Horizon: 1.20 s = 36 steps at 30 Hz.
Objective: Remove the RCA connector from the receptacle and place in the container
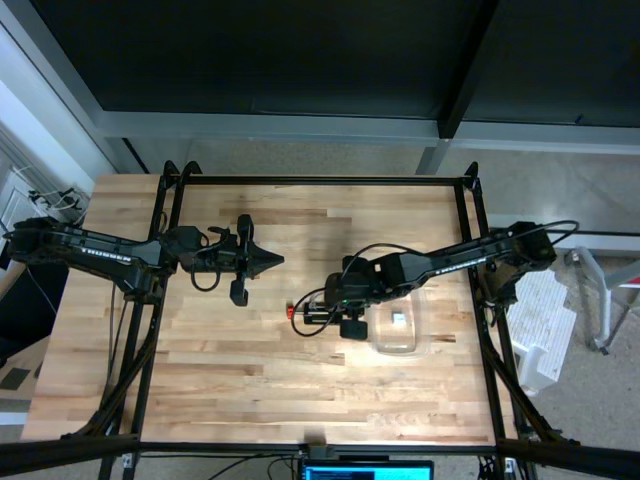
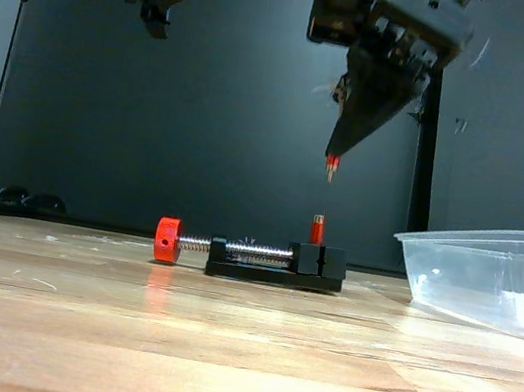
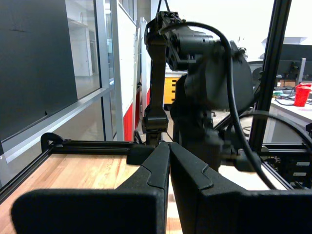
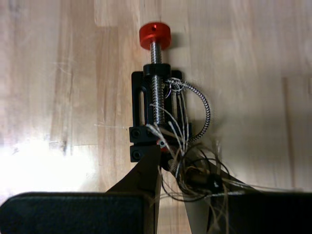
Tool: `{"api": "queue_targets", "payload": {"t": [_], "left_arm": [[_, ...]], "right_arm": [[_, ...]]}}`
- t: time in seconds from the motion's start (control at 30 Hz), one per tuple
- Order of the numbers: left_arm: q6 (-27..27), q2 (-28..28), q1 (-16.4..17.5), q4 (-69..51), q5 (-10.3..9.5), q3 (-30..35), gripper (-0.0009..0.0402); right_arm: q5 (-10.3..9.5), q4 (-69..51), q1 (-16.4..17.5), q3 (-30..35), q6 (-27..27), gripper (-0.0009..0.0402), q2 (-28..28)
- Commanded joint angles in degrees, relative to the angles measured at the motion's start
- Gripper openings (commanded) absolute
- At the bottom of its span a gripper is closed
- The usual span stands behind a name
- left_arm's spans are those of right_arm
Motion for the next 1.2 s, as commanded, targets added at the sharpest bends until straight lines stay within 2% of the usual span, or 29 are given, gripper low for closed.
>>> {"api": "queue_targets", "payload": {"t": [0.03, 0.53, 0.7, 0.8, 1.2], "left_arm": [[0.0, 0.0, 0.0, 0.0, 0.00, 0.0, 0.0000], [0.0, 0.0, 0.0, 0.0, 0.00, 0.0, 0.0000], [0.0, 0.0, 0.0, 0.0, 0.00, 0.0, 0.0000], [0.0, 0.0, 0.0, 0.0, 0.00, 0.0, 0.0000], [0.0, 0.0, 0.0, 0.0, 0.00, 0.0, 0.0000]], "right_arm": [[0.00, -0.1, 0.0, 0.0, 0.1, 0.0009, -1.9], [-0.04, -4.3, 0.3, -0.3, 0.5, 0.0009, -4.4], [0.02, -5.6, 1.5, -1.9, 2.1, 0.0003, -6.0], [0.57, -5.0, 2.7, -4.3, 3.5, 0.0000, -8.2], [0.52, -4.5, 4.8, -17.3, 9.5, 0.0000, -18.7]]}}
